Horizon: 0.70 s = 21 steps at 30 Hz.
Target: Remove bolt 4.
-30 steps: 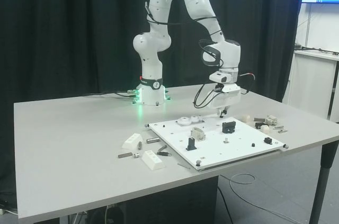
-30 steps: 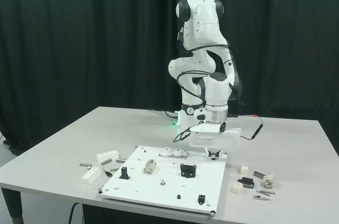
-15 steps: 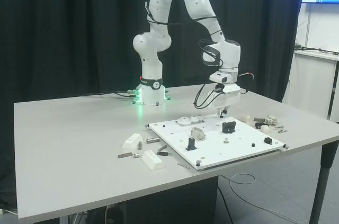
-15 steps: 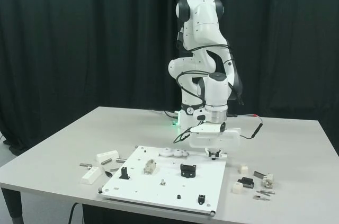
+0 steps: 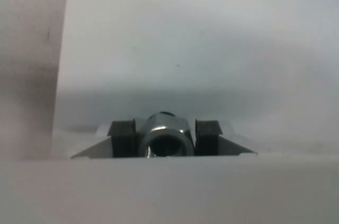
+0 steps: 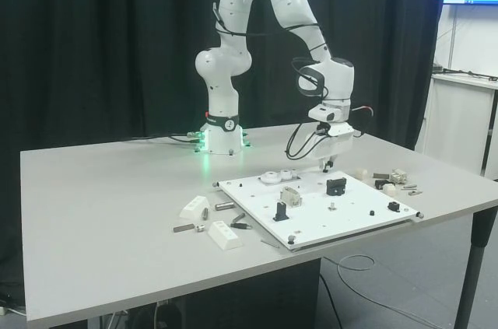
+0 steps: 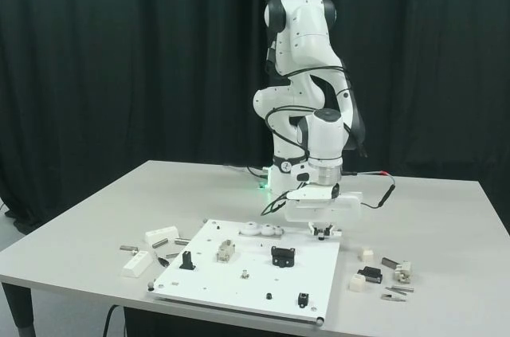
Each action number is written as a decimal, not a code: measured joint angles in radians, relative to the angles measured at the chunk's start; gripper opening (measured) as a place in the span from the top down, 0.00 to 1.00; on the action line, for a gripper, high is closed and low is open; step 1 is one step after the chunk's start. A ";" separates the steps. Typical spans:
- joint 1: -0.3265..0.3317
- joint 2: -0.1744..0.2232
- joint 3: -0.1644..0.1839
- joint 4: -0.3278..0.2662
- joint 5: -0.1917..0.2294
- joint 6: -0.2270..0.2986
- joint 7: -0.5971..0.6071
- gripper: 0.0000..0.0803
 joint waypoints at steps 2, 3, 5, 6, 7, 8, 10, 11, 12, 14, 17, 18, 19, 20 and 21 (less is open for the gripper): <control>-0.001 -0.001 0.000 0.001 0.006 -0.003 0.000 0.70; -0.002 -0.002 0.000 0.001 0.009 -0.006 0.000 0.70; -0.002 -0.003 0.000 0.003 0.014 -0.011 0.000 0.70; -0.003 -0.004 0.000 0.005 0.016 -0.011 0.000 0.70; -0.004 -0.006 0.000 0.006 0.016 -0.012 0.000 0.70; -0.006 -0.009 0.000 0.008 0.017 -0.014 0.000 0.70; -0.008 -0.016 0.000 0.010 0.018 -0.021 0.000 0.70; -0.010 -0.020 0.000 0.011 0.020 -0.027 0.000 0.70; -0.011 -0.024 0.000 0.012 0.024 -0.032 0.000 0.70; -0.014 -0.032 0.000 0.013 0.033 -0.039 0.002 0.70; -0.017 -0.045 -0.002 0.014 0.042 -0.052 0.004 0.70; -0.019 -0.049 -0.002 0.014 0.044 -0.055 0.006 0.70; -0.020 -0.053 -0.002 0.014 0.046 -0.058 0.008 0.70; -0.022 -0.057 -0.002 0.015 0.048 -0.062 0.011 0.70; -0.023 -0.060 -0.002 0.015 0.049 -0.067 0.014 0.70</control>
